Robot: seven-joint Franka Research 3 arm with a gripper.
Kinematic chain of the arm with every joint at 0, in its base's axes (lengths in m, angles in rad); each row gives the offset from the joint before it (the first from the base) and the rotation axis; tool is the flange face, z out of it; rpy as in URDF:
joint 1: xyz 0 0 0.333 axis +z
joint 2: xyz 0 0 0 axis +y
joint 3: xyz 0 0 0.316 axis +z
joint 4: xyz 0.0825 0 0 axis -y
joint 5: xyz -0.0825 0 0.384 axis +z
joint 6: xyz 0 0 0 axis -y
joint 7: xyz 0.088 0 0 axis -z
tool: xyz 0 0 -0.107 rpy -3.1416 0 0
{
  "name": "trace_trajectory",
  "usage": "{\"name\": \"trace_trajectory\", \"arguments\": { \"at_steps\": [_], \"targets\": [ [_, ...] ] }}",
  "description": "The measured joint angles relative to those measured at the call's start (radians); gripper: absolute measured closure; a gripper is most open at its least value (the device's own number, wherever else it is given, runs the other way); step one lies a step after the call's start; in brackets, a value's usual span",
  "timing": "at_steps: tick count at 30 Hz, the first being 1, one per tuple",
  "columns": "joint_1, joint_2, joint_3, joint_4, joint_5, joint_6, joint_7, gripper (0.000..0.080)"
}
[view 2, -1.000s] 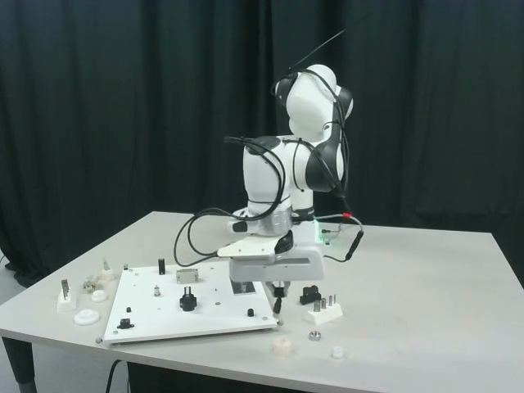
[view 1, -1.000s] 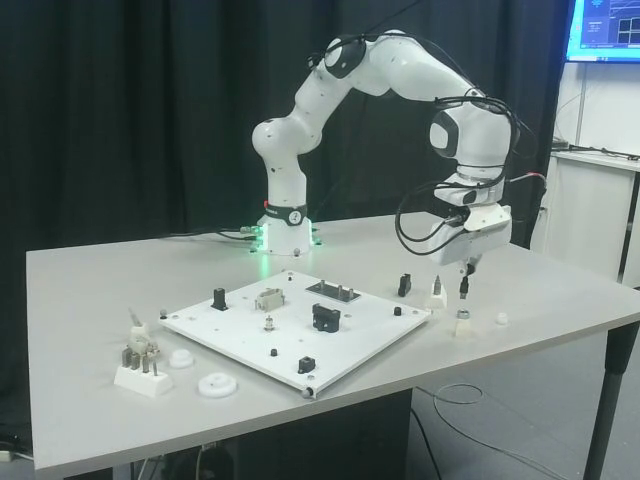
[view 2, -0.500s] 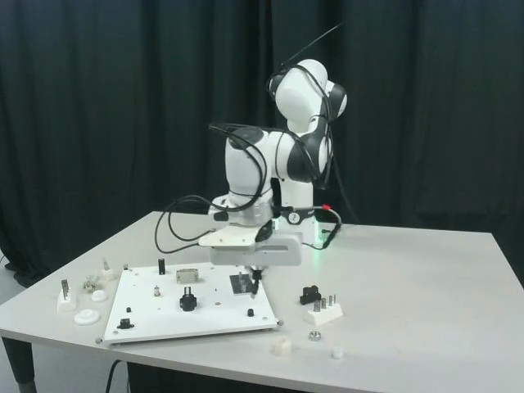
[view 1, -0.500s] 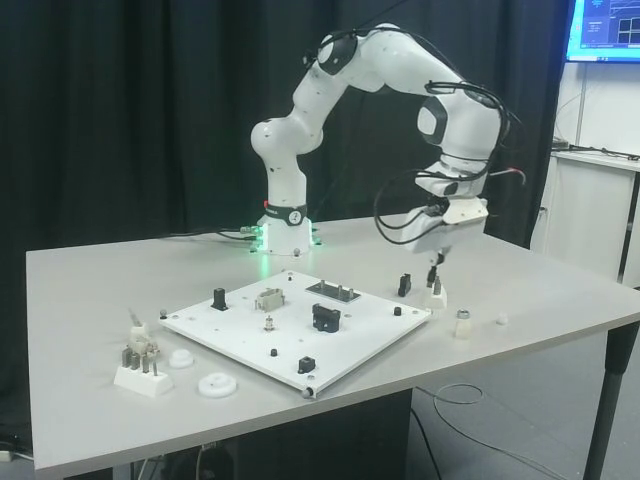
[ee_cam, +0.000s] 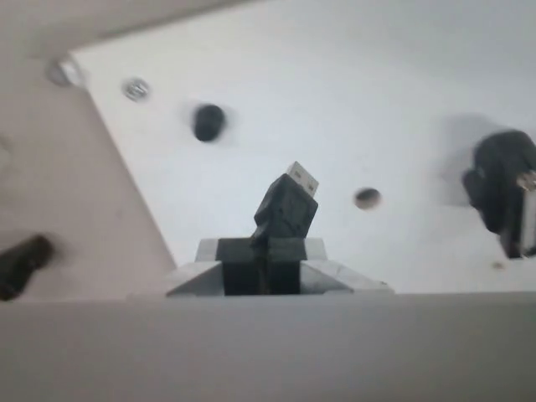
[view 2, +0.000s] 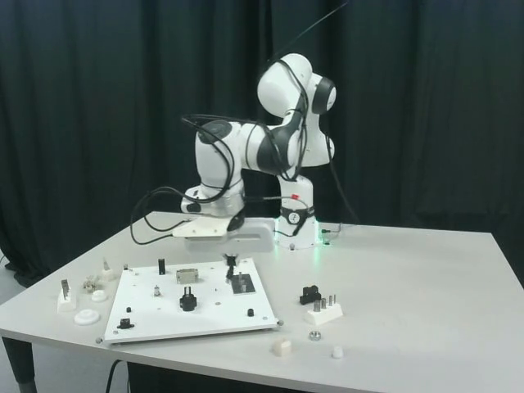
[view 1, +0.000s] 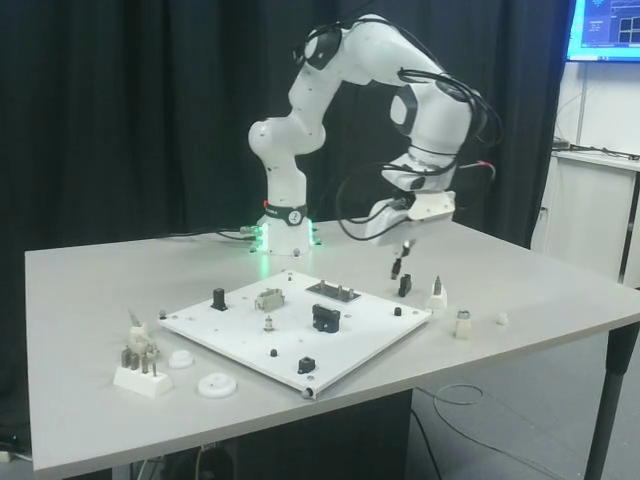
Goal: Insert USB.
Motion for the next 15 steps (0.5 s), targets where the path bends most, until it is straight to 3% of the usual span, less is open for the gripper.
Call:
{"name": "trace_trajectory", "arguments": {
  "at_steps": [9, 15],
  "targets": [
    [-0.091, -0.055, 0.055, -0.055, -0.066, 0.003, -0.056, 0.0774],
    [-0.128, -0.089, 0.064, -0.090, -0.091, 0.010, -0.096, 0.0774]
  ]
}}
